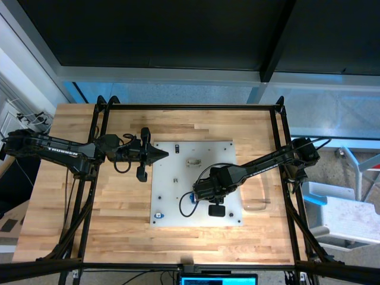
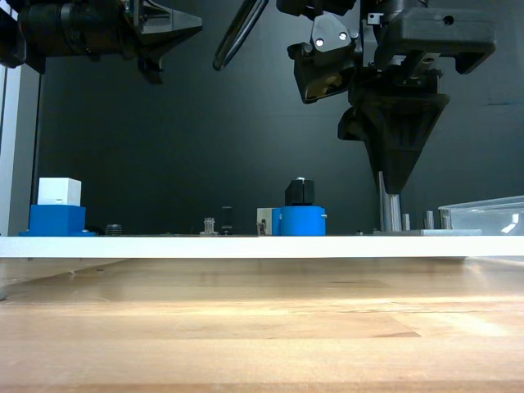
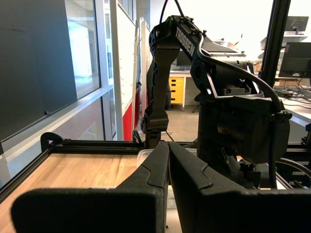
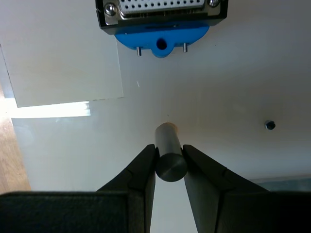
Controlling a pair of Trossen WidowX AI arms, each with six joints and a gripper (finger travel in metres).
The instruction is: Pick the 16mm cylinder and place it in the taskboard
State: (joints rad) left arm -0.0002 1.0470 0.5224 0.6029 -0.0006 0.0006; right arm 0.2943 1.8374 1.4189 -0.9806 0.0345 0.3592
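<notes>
Cylinder (image 4: 170,154) (x1) in right gripper (image 4: 169,148); left gripper (image 1: 164,154) aloft.

Flat white square taskboard (image 1: 169,199) from above.
My left gripper (image 1: 163,154) at its left edge; my right gripper (image 1: 208,195) over its near half.

I work in a robotics lab: a taskboard (image 1: 172,202) on my wooden bench (image 1: 119,225), a black frame (image 1: 190,107) around it, glass partitions (image 3: 82,58), a yellow cabinet (image 3: 176,90) and monitors (image 3: 297,58) beyond.

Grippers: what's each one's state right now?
Left gripper: shut, empty, raised left of the taskboard.
Right gripper: shut on the cylinder, at the taskboard.
</notes>
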